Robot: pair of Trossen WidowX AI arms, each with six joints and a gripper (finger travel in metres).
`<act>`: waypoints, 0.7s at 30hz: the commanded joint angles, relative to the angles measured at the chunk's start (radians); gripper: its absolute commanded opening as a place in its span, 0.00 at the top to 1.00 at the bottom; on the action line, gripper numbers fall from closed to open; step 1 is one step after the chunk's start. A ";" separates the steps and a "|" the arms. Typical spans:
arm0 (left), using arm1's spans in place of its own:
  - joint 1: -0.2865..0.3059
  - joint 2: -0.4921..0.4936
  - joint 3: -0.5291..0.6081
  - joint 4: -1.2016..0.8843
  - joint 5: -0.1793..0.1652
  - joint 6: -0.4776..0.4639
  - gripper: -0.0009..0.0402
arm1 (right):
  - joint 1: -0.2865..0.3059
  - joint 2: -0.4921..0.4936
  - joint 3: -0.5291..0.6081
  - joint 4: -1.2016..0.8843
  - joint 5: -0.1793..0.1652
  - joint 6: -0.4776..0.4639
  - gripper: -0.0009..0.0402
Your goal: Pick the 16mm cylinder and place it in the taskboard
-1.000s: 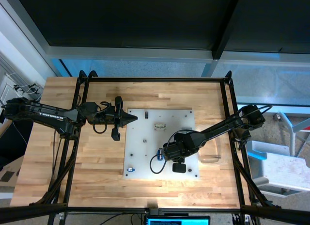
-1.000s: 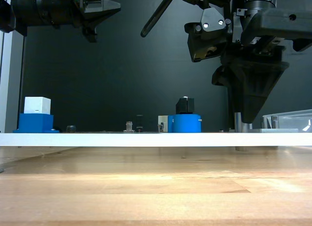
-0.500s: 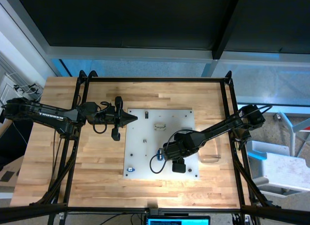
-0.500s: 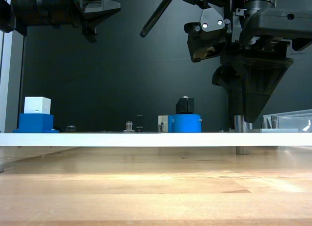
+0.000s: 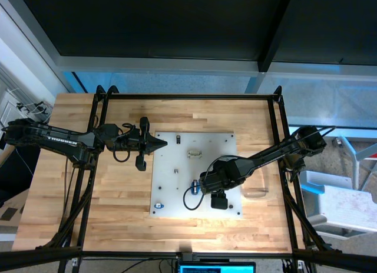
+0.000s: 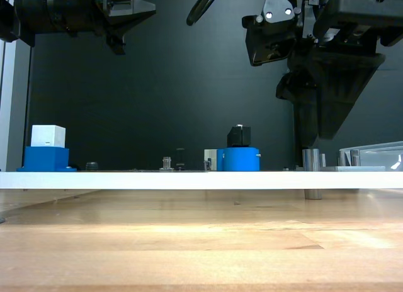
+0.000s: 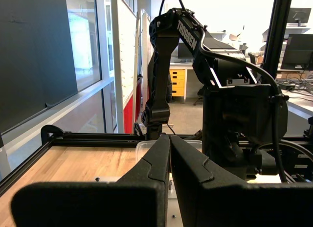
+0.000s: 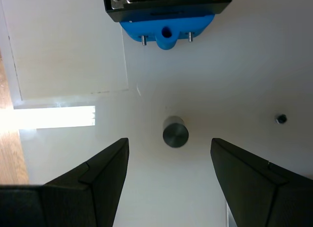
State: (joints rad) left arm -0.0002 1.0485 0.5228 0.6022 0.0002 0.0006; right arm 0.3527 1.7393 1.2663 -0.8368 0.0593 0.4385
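Note:
The 16mm cylinder (image 8: 175,132) is a short silvery peg standing upright in a hole of the white taskboard (image 8: 244,65), with its lower end poking out under the plate. In the low view the cylinder (image 6: 311,160) stands free on the taskboard (image 6: 157,180), just below my right gripper (image 6: 310,140). My right gripper (image 8: 168,144) is open, its fingers well apart on either side of the peg and not touching it. My left gripper (image 5: 159,142) hovers shut at the taskboard's (image 5: 171,193) far left edge, holding nothing, and it is also seen in the left wrist view (image 7: 169,139).
A blue fitting (image 8: 166,26) with a black connector sits on the board just beyond the peg, also in the low view (image 6: 241,158). A blue block topped by a white cube (image 6: 47,147) stands at the board's near left. A clear plastic tray (image 5: 256,187) lies right of the board.
My right gripper has lifted straight up off the peg, which stays standing in its hole. The left arm has not moved.

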 commanded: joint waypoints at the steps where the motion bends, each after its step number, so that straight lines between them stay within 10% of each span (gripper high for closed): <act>1: 0.000 0.000 0.000 0.000 0.000 0.000 0.98 | 0.002 -0.018 0.000 -0.014 0.001 -0.001 0.41; 21: 0.000 0.000 0.000 0.000 0.000 0.000 0.98 | 0.008 -0.129 0.000 -0.095 0.027 -0.001 0.34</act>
State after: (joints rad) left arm -0.0002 1.0485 0.5228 0.6022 -0.0002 0.0006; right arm 0.3603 1.6176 1.2663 -0.9272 0.0864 0.4370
